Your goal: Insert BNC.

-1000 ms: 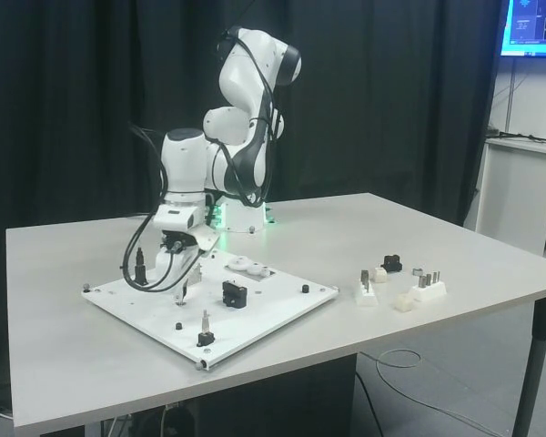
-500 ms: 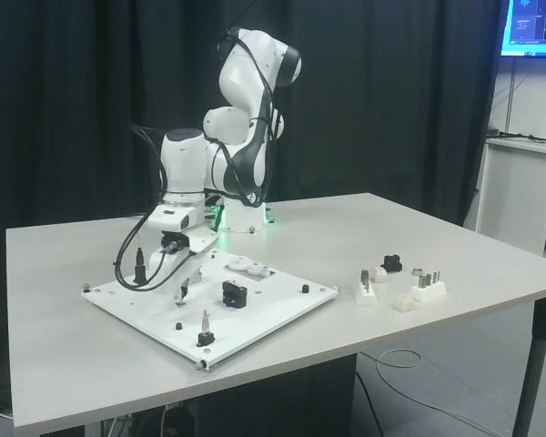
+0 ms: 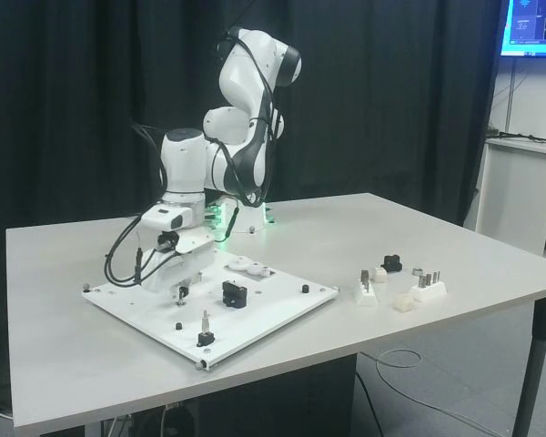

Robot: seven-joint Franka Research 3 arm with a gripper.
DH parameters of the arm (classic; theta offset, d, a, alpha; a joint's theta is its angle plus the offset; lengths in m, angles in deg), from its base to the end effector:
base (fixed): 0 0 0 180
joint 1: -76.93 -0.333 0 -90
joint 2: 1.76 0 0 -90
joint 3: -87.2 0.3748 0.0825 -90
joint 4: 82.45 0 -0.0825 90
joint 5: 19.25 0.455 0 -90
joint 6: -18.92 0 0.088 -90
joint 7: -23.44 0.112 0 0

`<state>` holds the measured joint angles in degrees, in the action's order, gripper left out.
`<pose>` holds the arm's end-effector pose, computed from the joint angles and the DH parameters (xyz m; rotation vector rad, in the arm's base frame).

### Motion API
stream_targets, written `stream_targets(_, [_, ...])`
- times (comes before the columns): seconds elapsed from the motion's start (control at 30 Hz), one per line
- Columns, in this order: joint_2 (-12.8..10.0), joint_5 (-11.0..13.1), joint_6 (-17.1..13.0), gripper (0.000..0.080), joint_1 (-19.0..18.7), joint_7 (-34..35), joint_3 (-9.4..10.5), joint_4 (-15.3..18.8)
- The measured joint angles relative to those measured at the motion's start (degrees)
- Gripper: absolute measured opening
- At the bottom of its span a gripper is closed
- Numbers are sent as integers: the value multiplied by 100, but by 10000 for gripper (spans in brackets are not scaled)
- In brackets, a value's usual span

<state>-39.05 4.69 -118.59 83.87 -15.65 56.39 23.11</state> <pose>0.5908 -0.4175 0.2058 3.0837 -0.2962 0.0041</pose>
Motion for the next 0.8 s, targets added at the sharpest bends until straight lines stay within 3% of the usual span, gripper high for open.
stream_targets(0.8, [0, 25, 0, 121, 2, 1762, 0, 1])
